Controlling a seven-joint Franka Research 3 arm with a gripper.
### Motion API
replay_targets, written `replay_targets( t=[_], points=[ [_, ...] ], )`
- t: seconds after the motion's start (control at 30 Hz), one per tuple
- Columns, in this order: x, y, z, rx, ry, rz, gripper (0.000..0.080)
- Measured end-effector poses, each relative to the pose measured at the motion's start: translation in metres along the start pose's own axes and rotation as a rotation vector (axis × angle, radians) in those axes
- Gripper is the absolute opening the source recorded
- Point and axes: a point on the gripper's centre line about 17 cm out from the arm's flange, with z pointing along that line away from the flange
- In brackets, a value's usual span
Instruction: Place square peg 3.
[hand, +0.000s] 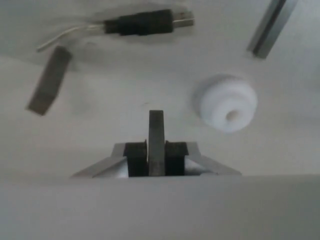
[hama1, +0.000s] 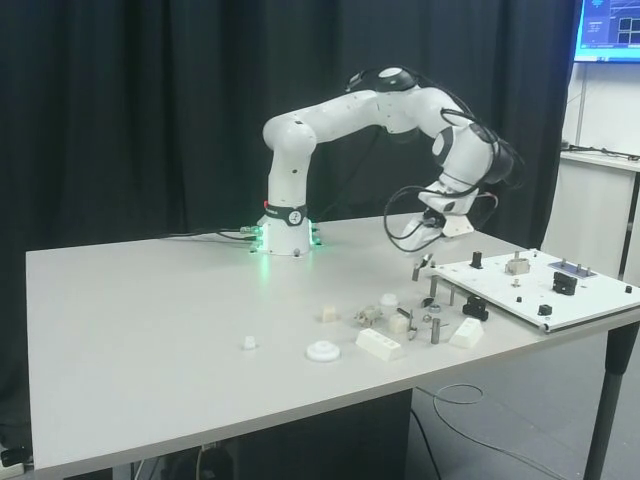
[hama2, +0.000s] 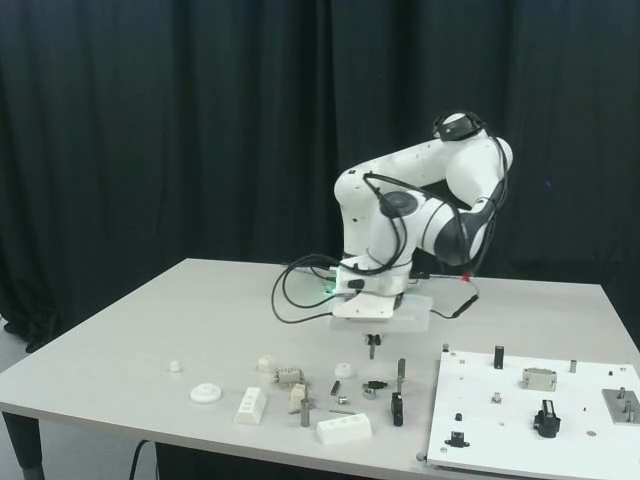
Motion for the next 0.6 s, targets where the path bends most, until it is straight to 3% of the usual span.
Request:
replay_targets(
  t=[0.3,0.6],
  points=[
    [0.002,0.017,0.024,0.033,0.009,-0.011,0.0072],
    [0.004,0.021,0.038,0.06,0.011,-0.017,0.0072]
  ],
)
